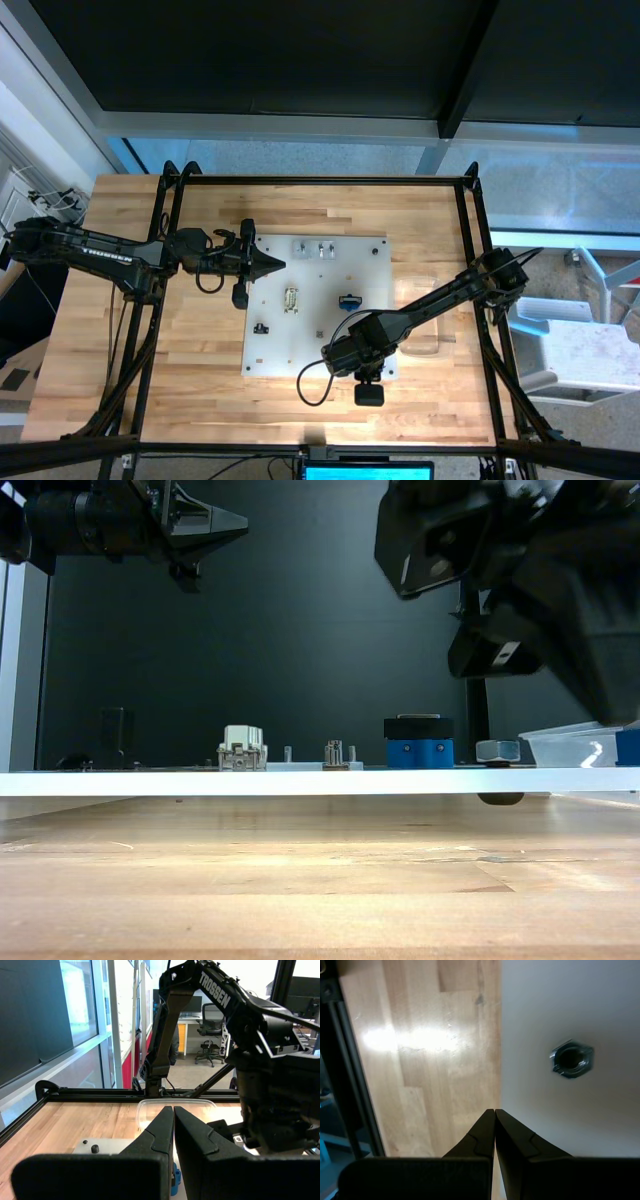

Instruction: Pick the M12 fastener and fasten on the M12 threads

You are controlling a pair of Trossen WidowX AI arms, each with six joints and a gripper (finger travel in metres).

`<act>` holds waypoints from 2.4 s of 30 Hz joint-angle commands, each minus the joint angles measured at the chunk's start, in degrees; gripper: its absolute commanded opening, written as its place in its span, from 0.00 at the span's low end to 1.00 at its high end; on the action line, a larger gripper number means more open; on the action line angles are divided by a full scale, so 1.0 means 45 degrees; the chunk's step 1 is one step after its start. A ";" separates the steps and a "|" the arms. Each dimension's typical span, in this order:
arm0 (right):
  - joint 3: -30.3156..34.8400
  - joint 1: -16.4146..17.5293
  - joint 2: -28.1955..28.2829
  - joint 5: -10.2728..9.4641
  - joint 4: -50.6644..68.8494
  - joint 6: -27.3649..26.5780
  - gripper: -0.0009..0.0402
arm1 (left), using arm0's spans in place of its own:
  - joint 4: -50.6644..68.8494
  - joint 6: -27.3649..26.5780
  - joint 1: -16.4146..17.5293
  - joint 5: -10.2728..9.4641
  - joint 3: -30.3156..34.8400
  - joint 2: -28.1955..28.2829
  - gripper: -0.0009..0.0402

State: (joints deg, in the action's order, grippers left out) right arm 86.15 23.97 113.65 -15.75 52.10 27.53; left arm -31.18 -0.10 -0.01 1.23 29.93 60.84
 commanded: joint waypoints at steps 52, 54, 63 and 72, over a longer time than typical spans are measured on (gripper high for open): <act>0.0355 -0.0136 -0.0131 0.4503 0.0505 0.0811 0.02 | 0.0000 0.0000 0.0000 0.0005 0.0005 0.0000 0.02; 0.0325 -0.0141 0.0068 0.4503 0.0408 0.0792 0.02 | 0.0000 0.0000 0.0000 0.0005 0.0005 0.0005 0.02; 0.0223 -0.0126 0.0272 0.4007 -0.0073 0.0787 0.02 | 0.0000 0.0000 0.0000 0.0005 0.0005 0.0005 0.02; 0.0223 -0.0131 0.0083 0.0559 0.0345 0.0131 0.02 | 0.0005 0.0000 0.0005 0.0005 0.0005 0.0005 0.02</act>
State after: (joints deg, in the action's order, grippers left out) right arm 87.11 23.53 114.48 -14.59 52.99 27.66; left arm -31.16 -0.10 -0.01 1.26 29.95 60.84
